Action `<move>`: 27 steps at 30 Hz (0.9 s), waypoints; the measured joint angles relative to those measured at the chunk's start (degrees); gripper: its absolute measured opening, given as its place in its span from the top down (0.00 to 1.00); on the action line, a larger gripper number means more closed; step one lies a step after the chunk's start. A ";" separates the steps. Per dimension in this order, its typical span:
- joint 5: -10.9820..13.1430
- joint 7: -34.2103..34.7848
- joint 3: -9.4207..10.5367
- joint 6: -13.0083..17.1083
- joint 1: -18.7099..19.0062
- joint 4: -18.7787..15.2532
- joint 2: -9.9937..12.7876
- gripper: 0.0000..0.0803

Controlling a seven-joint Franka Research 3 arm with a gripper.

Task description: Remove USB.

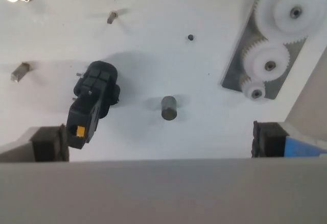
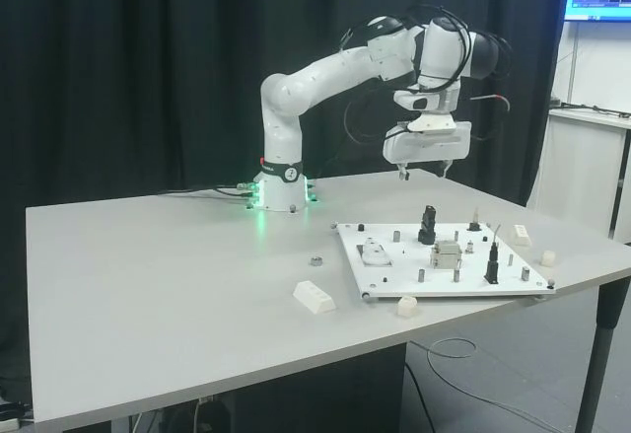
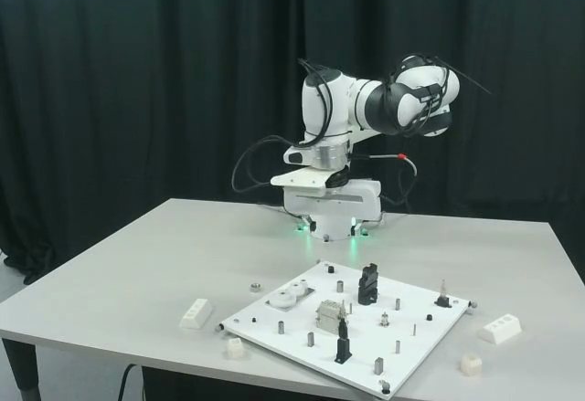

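Grey table [image 2: 148, 275] — white board [image 3: 411, 337], black USB plug [image 1: 92, 101] upright.

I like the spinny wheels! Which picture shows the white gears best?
The wrist view: the gears fill a corner, three meshed in a row on a grey plate, teeth clear. The second room view shows them as small white discs on the board. In the first room view I cannot pick them out.

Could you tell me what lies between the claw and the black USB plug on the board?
Nothing: the first room view shows only open air between the claw and the black USB plug below.
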 joint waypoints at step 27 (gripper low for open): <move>3.46 3.34 0.83 -0.48 -3.12 1.72 -0.24 0.00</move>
